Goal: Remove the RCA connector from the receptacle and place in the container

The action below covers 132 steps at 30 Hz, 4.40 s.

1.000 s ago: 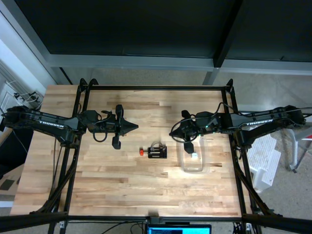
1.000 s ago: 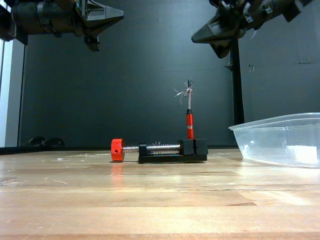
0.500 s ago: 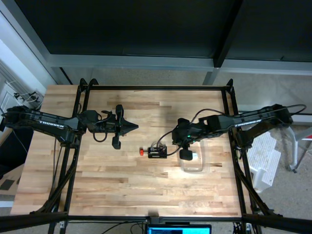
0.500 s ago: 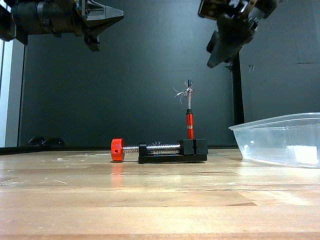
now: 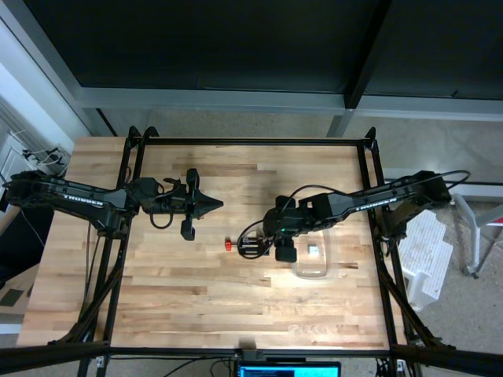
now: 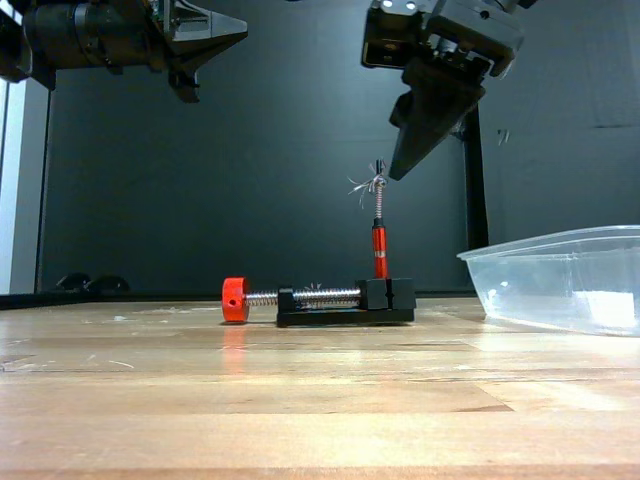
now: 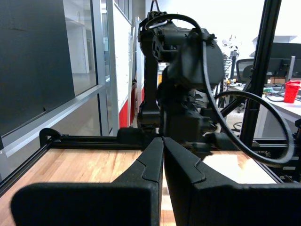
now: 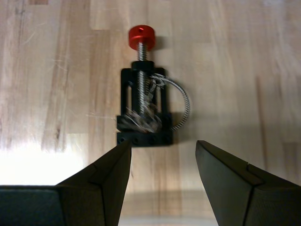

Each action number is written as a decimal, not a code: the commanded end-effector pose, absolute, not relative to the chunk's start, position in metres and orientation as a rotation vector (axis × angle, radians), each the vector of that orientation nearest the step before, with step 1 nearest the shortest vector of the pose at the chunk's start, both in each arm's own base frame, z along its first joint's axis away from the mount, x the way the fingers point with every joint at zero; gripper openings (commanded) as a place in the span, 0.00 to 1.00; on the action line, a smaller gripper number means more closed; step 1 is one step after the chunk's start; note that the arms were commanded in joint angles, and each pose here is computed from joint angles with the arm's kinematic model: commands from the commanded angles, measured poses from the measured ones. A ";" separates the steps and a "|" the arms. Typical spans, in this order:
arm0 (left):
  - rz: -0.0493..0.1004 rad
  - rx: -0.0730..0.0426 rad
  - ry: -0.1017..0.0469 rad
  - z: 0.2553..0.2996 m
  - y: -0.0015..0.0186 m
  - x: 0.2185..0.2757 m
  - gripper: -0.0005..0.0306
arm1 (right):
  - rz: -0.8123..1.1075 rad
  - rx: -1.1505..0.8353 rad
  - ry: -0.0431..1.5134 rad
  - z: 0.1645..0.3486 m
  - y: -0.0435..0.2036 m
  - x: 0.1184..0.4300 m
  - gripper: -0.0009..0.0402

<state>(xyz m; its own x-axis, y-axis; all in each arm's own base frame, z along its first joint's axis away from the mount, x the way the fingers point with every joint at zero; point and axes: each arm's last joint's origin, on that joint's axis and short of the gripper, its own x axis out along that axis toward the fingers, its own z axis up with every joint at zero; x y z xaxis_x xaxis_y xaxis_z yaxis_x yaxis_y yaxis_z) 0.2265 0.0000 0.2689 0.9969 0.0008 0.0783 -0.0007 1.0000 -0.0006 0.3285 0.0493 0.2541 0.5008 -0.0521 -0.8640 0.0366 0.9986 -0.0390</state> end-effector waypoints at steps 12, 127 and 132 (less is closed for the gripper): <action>0.001 0.000 -0.078 0.2690 0.0001 0.2265 0.02 | -0.054 -0.050 1.147 0.227 0.058 0.351 0.50; 0.001 0.000 -0.078 0.2690 0.0001 0.2265 0.02 | -0.042 0.019 1.045 0.253 0.055 0.298 0.02; 0.000 0.000 -0.078 0.2690 0.0000 0.2265 0.02 | -0.057 0.042 1.057 0.248 0.053 0.280 0.02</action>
